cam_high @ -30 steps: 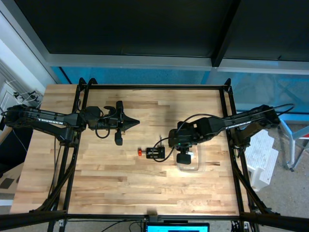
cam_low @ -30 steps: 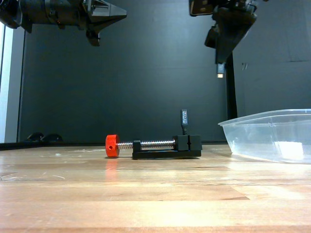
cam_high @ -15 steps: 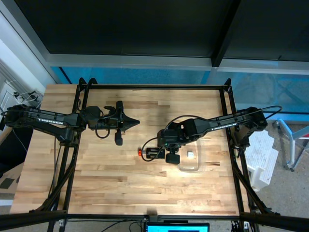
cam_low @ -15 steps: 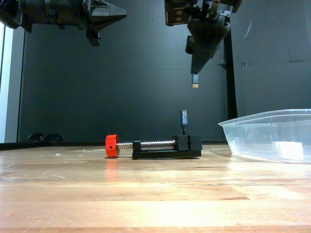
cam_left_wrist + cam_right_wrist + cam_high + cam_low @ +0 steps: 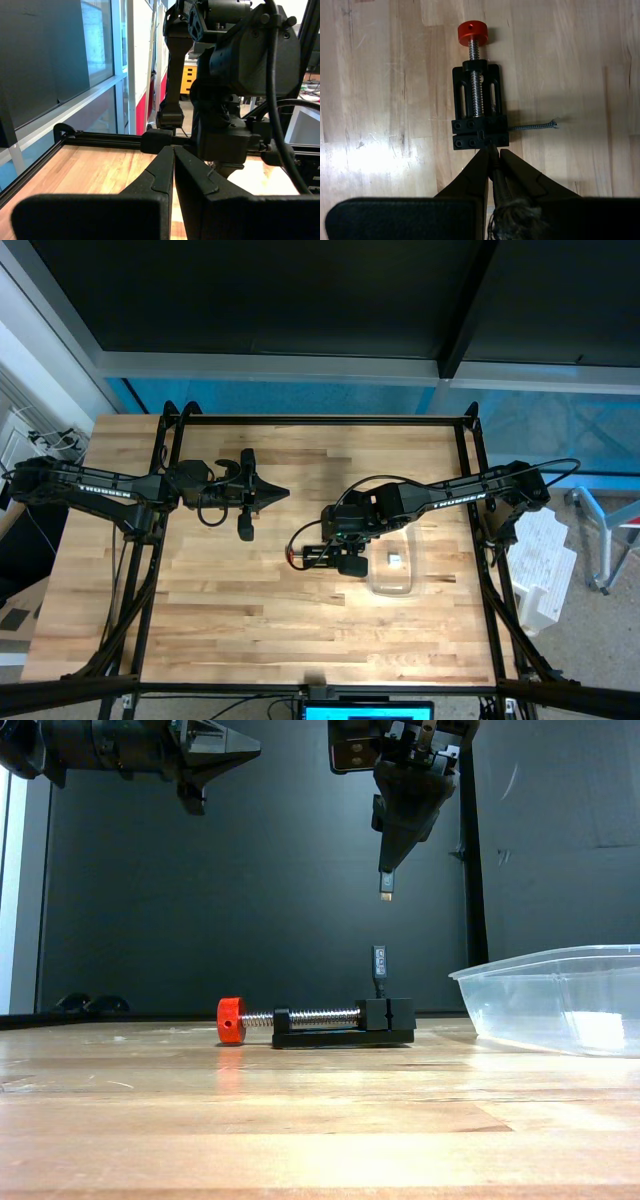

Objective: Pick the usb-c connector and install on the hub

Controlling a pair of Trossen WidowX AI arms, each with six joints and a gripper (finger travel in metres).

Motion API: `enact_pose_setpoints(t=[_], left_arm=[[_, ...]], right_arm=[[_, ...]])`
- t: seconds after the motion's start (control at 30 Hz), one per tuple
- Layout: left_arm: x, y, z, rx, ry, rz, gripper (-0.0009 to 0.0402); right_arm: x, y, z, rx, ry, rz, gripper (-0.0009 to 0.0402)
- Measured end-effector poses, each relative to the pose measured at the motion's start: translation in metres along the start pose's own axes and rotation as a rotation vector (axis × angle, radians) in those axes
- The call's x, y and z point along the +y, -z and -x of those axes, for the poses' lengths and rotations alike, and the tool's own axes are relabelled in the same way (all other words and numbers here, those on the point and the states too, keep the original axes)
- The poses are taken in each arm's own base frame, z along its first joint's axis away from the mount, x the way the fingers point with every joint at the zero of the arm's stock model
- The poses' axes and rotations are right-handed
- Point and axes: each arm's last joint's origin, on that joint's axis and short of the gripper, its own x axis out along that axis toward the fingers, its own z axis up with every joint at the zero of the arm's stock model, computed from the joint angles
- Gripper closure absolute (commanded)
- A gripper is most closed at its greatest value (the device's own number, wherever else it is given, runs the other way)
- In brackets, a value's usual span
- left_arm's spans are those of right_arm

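The desk (image 5: 300, 1120) is made of long pale wood strips, smooth and a bit shiny. On its right side sits a see-through plastic tray (image 5: 520, 995) with round corners. A small pale square piece (image 5: 394, 559) lies inside it.

Near the tray lies the hub (image 5: 340, 1020). It is a small black block with a shiny screw rod and a round orange-red knob (image 5: 231, 1020) at one end. A thin dark post (image 5: 379, 965) stands up from the block.

High over that post hangs the right pincer (image 5: 387, 865), black and pointy. It is pinched tight on the usb-c connector (image 5: 385, 885), a tiny dark plug with a pale tip pointing down. Plug and hub do not touch.

Farther back, the left pincer (image 5: 280, 493) hangs high with its fingers pressed together, holding nothing.

A moment ago the right pincer was nearer the tray. Now it has slid over to the post. The left arm has not moved.
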Motion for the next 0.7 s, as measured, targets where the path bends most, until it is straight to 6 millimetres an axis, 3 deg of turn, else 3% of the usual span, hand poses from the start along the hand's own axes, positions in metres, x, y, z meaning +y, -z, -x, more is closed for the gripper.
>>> enact_pose_setpoints(t=[0.7], left_arm=[[0.0, 0.0, 0.0, -0.001, 0.0, 0.0, 0.0393]], right_arm=[[0.003, -0.003, -0.021, 0.029, 0.006, 0.015, 0.0393]])
